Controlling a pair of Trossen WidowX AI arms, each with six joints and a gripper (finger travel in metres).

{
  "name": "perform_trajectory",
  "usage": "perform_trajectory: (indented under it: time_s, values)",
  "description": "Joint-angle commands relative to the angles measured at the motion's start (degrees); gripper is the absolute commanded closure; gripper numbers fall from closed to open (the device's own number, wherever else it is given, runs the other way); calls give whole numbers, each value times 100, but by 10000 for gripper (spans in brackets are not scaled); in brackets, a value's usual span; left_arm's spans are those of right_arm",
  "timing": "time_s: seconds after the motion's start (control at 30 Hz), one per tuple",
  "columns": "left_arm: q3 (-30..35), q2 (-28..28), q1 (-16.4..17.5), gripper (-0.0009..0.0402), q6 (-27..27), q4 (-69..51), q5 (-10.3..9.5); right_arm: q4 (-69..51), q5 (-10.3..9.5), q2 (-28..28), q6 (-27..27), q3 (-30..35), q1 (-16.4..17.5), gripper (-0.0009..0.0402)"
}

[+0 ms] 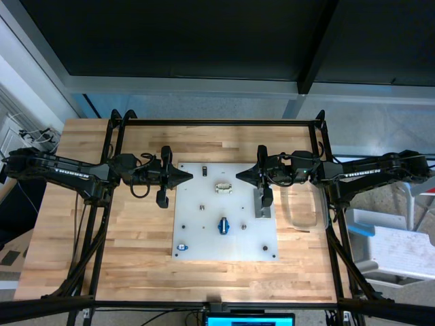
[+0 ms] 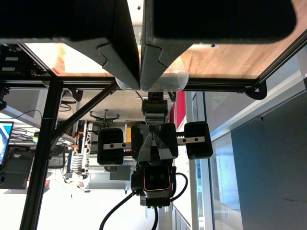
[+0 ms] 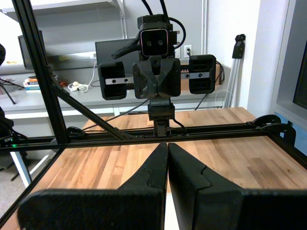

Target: Pick the 16mm cylinder and place it in the container

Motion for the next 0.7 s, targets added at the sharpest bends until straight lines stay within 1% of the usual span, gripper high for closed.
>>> perform_trajectory:
  time_s: [0.03,0.37,0.47,0.63,0.7]
  values:
    - [2,0,0,393,0,0,0,2,2,11,48,0,0,393]
    - [2,0,0,393,0,0,0,-2,2,9,81,0,2,393]
    - [2,0,0,393,0,0,0,-9,4,9,354,0,2,393]
    - [2,0,0,393,0,2,0,-66,-7,4,448,17,4,393]
    - [2,0,2,393,0,0,0,-409,-15,4,492,168,7,393]
